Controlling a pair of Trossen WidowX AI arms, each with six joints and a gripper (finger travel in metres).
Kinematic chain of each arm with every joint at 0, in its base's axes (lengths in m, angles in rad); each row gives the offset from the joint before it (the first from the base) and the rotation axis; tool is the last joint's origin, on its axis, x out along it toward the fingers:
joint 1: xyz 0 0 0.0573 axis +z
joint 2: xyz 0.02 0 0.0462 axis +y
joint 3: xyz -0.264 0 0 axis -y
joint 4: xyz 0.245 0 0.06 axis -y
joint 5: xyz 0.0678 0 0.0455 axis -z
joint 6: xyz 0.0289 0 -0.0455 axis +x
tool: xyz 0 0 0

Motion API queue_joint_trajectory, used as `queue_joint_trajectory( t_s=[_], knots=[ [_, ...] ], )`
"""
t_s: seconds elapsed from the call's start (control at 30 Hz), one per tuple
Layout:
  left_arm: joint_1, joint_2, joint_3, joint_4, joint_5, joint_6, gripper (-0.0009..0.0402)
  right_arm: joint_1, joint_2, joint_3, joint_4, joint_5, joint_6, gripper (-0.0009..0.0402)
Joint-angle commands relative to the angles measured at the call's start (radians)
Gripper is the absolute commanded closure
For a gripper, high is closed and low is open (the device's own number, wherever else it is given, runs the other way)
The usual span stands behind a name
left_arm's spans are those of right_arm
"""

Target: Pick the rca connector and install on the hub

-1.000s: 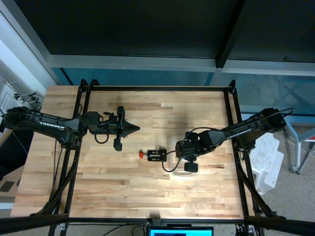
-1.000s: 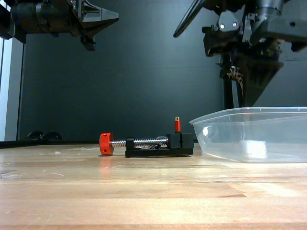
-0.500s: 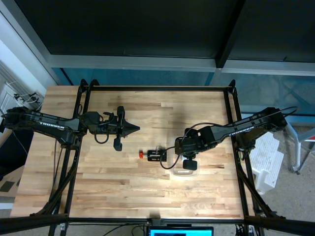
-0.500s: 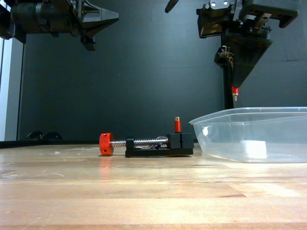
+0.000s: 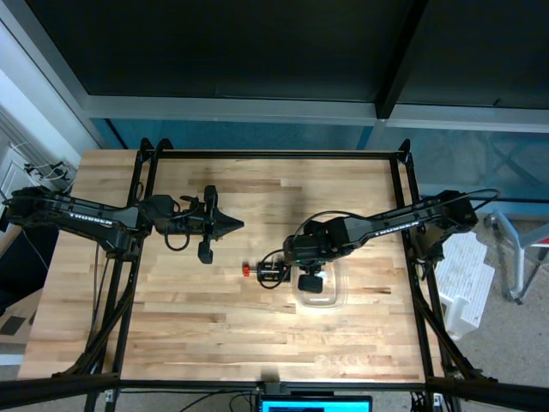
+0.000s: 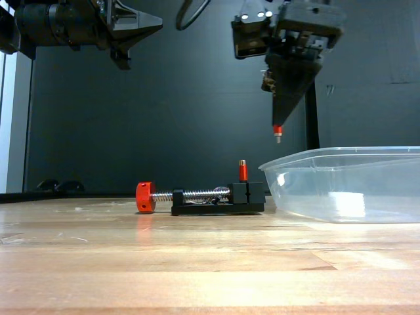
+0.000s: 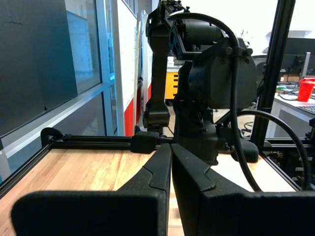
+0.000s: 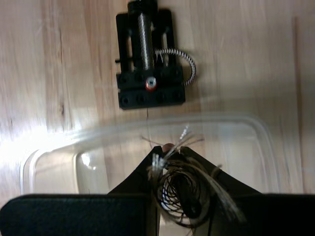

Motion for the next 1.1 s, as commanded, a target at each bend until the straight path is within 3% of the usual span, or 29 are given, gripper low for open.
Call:
queue_joint_trajectory(
  t_s=[0.03,0.77,1.1],
  knots=[
    [0.0,0.0,0.0,0.0,0.0,0.0,0.0393,-0.006,0.033,0.029,0.003,0.0,0.001,0.0393],
    [0.0,0.0,0.0,0.0,0.0,0.0,0.0393,-0.013,0.159,0.129,0.058,-0.008,0.002,0.0393],
    [0.0,0.0,0.0,0.0,0.0,0.0,0.0393,-0.013,0.16,0.139,0.035,-0.008,-0.011,0.0393]
  ],
)
